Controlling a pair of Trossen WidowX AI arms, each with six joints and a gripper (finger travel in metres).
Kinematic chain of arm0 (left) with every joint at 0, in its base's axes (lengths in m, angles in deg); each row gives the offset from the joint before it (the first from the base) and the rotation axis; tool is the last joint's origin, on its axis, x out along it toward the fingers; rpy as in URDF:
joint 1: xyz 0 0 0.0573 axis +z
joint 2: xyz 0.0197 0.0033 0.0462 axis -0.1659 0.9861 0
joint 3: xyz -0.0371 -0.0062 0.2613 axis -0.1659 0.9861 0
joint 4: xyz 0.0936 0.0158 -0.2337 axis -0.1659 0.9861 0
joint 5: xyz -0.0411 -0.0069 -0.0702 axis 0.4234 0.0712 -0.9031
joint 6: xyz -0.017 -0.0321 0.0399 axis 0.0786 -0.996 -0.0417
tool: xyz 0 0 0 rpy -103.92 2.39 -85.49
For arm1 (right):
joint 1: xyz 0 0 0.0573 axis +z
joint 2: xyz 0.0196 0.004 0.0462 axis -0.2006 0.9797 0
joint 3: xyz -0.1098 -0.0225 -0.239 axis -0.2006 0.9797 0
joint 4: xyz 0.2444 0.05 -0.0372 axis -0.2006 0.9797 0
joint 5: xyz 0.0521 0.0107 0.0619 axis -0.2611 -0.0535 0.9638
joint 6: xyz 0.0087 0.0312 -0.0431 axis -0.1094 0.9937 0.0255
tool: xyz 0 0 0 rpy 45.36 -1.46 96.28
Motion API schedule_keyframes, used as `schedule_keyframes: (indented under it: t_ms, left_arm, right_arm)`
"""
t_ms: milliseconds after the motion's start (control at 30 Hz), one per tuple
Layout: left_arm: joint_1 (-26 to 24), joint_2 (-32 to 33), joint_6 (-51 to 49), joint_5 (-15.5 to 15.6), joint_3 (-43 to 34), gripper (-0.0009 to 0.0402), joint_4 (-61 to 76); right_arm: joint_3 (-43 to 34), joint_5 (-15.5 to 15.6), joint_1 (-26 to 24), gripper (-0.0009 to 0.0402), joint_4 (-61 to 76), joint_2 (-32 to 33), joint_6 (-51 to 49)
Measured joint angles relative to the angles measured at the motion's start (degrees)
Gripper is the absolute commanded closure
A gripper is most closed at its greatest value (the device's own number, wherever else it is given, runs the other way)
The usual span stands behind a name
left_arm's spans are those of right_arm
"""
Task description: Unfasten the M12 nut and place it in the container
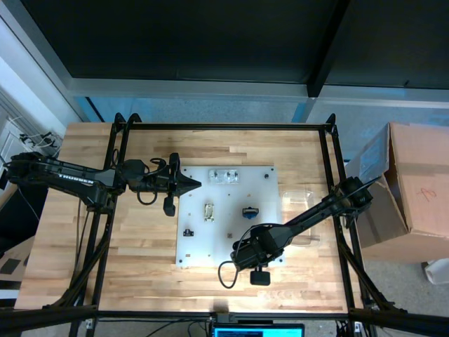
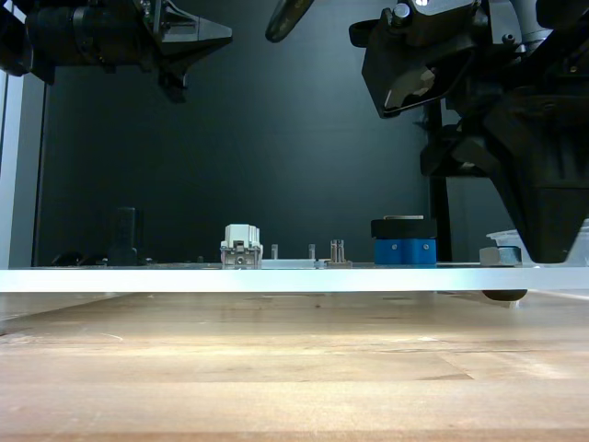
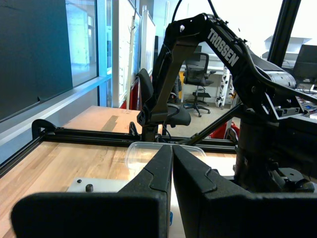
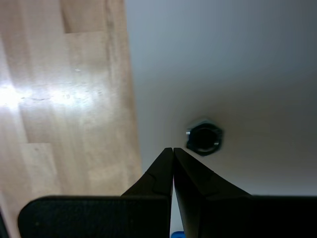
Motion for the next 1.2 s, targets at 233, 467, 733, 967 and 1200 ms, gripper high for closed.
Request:
schedule_keyframes:
  t_ms: [233,467,733,967,1200]
  left_arm:
    - [0.0,0.0,0.0,-0.02,0.0,0.0393,-0.04]
    - [0.0,-0.02,0.0,-0.02,0.0,0.0393,-0.04]
    - [0.0,0.0,-0.02,-0.02,0.0,0.0393,-0.02]
    - [0.0,0.0,0.0,0.0,0.0,0.0393,-0.04]
    - [0.0,0.0,0.0,-0.02,0.0,0.0393,-0.04]
  right_arm:
    - [0.0,-10.64,-0.07,0.0394,4.81,-2.43,1.25]
    - [0.0,-9.86,-0.04,0.0393,6.84,-3.13,1.95]
    - [0.0,1.73,-0.11,0.0393,3.61,-4.7,1.92]
    - [0.2,2.69,-0.02,0.0393,1.11,-3.58,0.66]
    - [2.23,1.79,0.0,0.0393,-1.62,-2.4,-1.77]
